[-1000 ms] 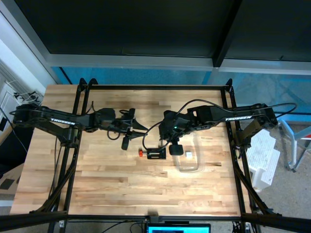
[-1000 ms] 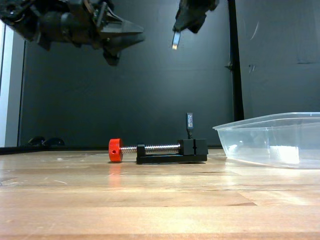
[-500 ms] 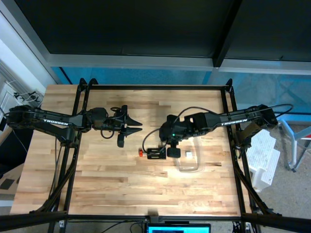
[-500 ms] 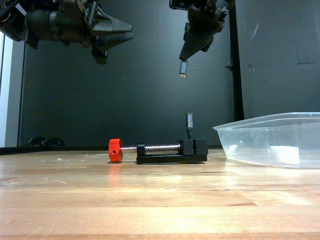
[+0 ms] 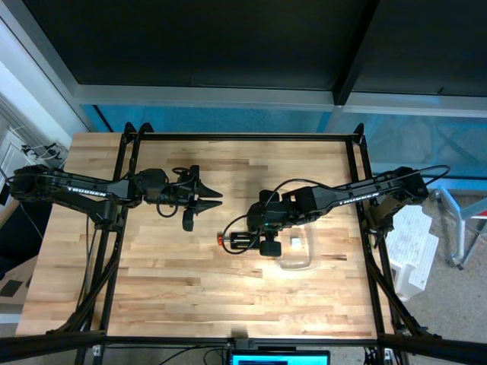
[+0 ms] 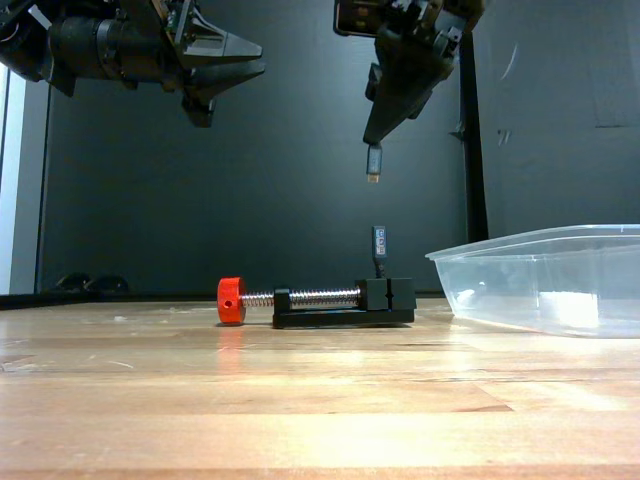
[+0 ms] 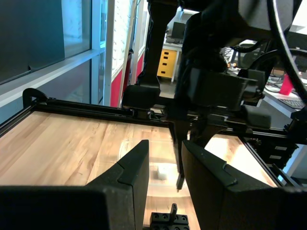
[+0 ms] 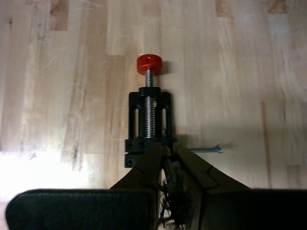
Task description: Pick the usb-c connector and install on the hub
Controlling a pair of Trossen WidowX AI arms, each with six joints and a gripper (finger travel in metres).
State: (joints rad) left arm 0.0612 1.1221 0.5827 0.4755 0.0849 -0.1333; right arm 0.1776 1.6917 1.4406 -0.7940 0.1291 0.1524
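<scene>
Your right gripper (image 6: 374, 138) pinches the usb-c connector (image 6: 373, 162), plug down, in the air above the hub (image 6: 379, 243) that stands in the vise (image 6: 340, 300). Your left gripper (image 6: 258, 60) hovers high at left, fingers parted.

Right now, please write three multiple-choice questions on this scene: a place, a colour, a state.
1. Where is the usb-c connector? A) held in the air above the hub B) fully in the hub C) lying free
2. What colour is the knob of the vise? A) blue B) red C) yellow
3. How is the left gripper? A) shut on the usb-c connector B) resting on the vise C) open, high above the table, left of the vise
1 A: the right gripper is shut on it, clear of the hub. 2 B: red in the low view. 3 C: its fingers stand apart.
</scene>
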